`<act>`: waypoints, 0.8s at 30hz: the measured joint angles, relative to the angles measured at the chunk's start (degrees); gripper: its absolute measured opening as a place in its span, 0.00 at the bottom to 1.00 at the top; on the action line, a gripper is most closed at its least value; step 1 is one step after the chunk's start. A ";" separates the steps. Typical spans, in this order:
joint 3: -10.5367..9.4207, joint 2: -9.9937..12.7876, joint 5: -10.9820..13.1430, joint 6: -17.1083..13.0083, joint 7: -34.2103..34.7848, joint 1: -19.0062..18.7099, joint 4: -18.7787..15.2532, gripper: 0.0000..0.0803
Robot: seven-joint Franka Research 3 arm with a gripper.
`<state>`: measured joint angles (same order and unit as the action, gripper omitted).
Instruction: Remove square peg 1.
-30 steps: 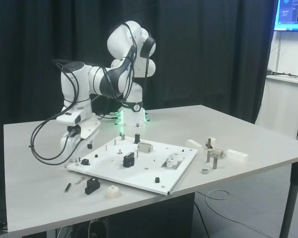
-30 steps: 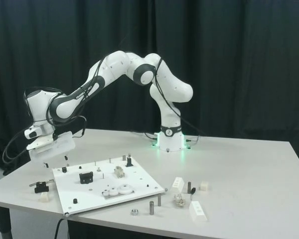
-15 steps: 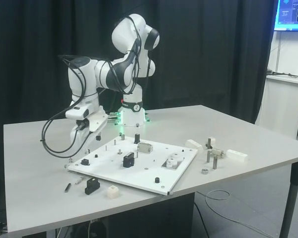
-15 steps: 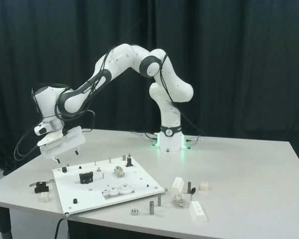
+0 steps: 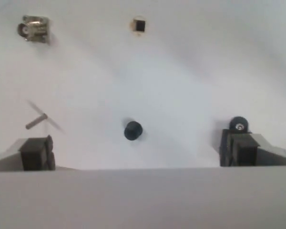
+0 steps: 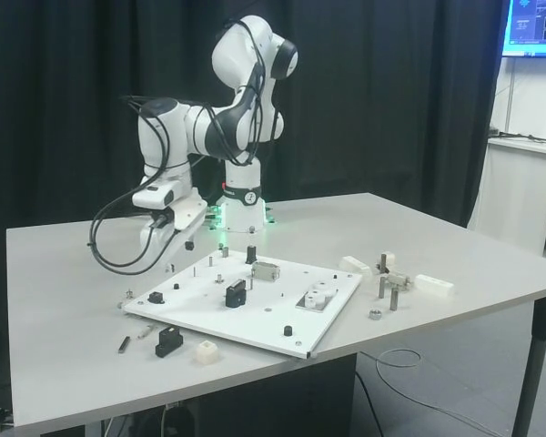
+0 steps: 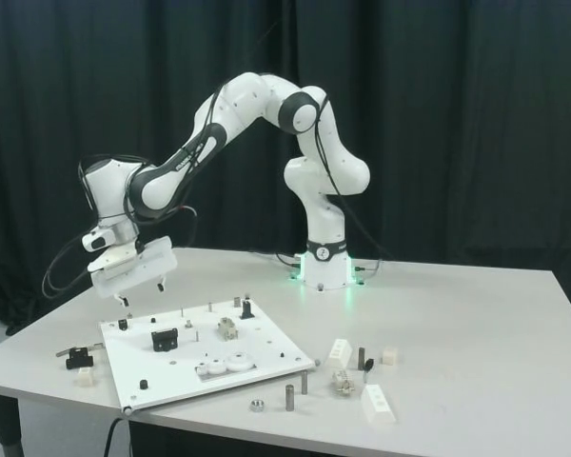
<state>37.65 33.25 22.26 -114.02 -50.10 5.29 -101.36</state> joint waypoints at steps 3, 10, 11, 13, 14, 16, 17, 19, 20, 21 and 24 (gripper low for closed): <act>0.03 -1.11 0.01 -0.76 0.59 -0.62 -1.51 1.00; 0.00 -3.39 0.33 -1.82 3.16 -2.56 -4.48 1.00; 0.00 -3.68 0.39 -1.95 3.44 -2.90 -4.82 1.00; -0.01 -4.20 0.51 -2.26 4.07 -3.62 -5.47 1.00; -0.02 -4.51 0.58 -2.47 4.55 -4.08 -5.84 1.00; -0.02 -5.02 0.65 -2.84 5.41 -4.89 -6.42 1.00; -0.02 -5.30 0.65 -3.07 6.02 -5.32 -6.74 1.00; -0.02 -5.76 0.65 -3.54 7.37 -6.12 -7.24 1.00; -0.02 -5.98 0.65 -3.71 8.02 -6.51 -7.47 1.00; -0.02 -6.20 0.65 -3.85 8.72 -6.90 -7.69 1.00; -0.01 -6.86 0.64 -4.18 10.95 -8.03 -8.34 1.00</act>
<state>37.64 26.39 22.90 -118.20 -39.15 -2.74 -109.70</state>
